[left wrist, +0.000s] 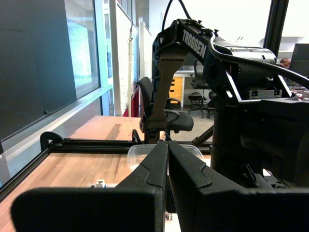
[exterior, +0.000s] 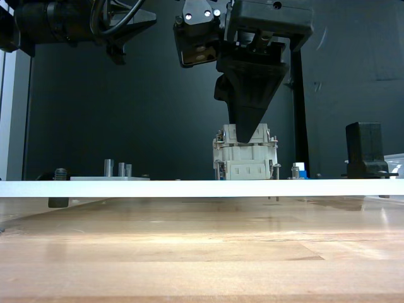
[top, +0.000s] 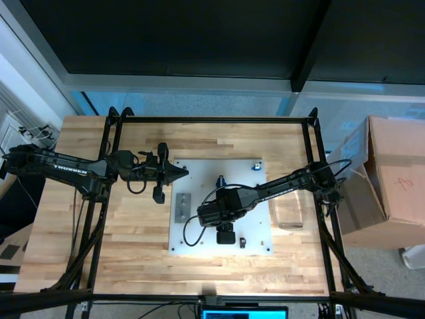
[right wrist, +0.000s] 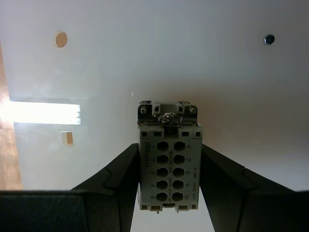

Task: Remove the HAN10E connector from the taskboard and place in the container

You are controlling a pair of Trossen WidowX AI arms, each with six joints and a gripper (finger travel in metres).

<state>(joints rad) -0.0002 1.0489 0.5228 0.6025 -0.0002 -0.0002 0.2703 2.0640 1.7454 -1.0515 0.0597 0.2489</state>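
My right gripper (right wrist: 170,162) clamps the HAN10E connector (right wrist: 169,140) on the taskboard (right wrist: 203,63).
Clear container (top: 289,214) sits well outside those jaws; left gripper (left wrist: 167,146), jaws together, hangs apart.

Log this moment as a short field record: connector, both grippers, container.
Part: HAN10E connector stands upright at the level of the taskboard, gripped; whether it is fully seated cannot be told.
Right arm: right gripper points straight down, its fingers shut on the connector's two sides.
Left arm: left gripper is shut, holds nothing and is raised over the board's left edge.
Bin: clear container sits on the table beside the board's right edge.
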